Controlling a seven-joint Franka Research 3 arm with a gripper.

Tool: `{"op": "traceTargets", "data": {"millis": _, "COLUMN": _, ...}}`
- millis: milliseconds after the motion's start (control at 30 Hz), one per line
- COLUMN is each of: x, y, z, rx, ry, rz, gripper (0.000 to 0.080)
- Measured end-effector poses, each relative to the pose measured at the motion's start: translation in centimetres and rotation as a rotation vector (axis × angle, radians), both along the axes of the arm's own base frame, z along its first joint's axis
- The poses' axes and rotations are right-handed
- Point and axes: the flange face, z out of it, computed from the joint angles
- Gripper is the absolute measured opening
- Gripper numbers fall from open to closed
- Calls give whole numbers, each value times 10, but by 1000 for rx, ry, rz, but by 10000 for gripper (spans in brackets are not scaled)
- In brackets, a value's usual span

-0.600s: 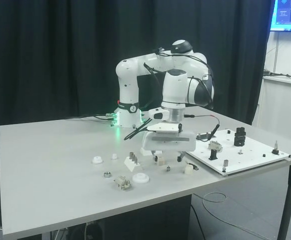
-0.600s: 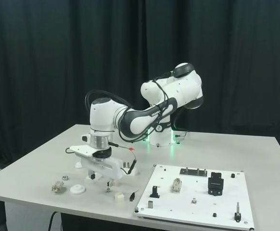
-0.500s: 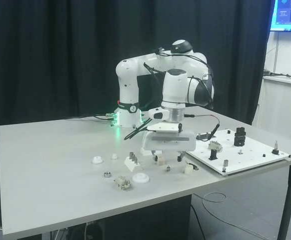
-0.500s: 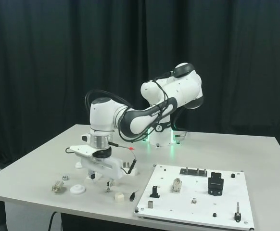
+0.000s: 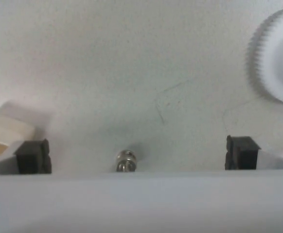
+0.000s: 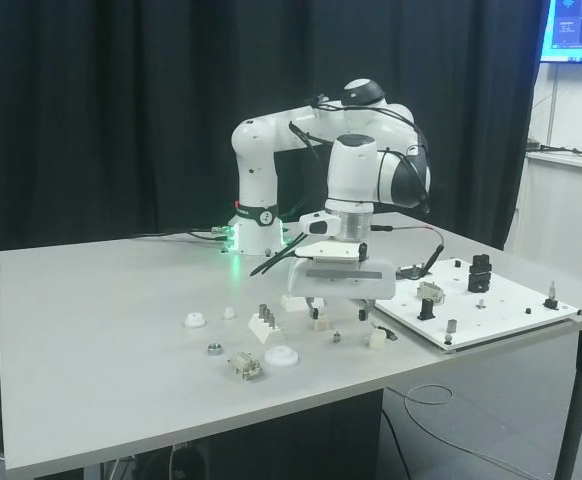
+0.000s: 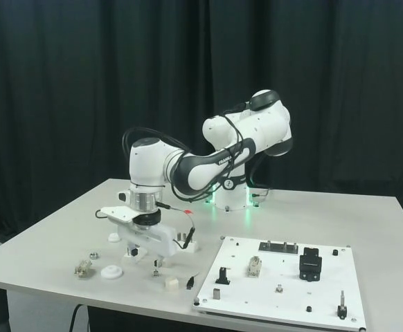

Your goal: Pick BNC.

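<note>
BNC connector (image 5: pixel 126 160) stands on the grey table (image 6: pixel 101 300), a small metal barrel seen end-on in the wrist view, lying between the two black fingertip pads (image 5: pixel 33 156) and nearer this one than its partner. The gripper (image 5: pixel 136 155) hangs spread wide above it, holding nothing, its pads well clear on either side. With the pads at nine and three o'clock, the connector sits roughly at the centre of the dial, a little toward nine.

By my judgement this is the approach step: the hand is lined up over the part but not yet down on it. The next move calls for a straight descent until the pads bracket the barrel, a small shift toward the nine o'clock pad to centre it, then a close.

Farther off at about two o'clock lies a white toothed gear (image 5: pixel 277 58), well apart from the connector. In the first room view the gripper (image 6: pixel 339 310) hovers low over the scattered parts, with the white assembly board (image 6: pixel 491 305) beside it and the arm's base (image 6: pixel 254 232) beyond.
</note>
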Motion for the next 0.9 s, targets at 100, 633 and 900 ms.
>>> {"op": "traceTargets", "data": {"millis": 100, "x": 1, "y": 1, "z": 2, "rx": 2, "ry": -3, "rz": -5, "gripper": 800}}
{"op": "traceTargets", "data": {"millis": 633, "x": 7, "y": 7, "z": 11, "rx": 2, "ry": -13, "rz": -9, "gripper": 800}}
{"op": "traceTargets", "data": {"millis": 900, "x": 8, "y": 10, "z": 12, "rx": 0, "ry": -15, "rz": -4, "gripper": 800}}
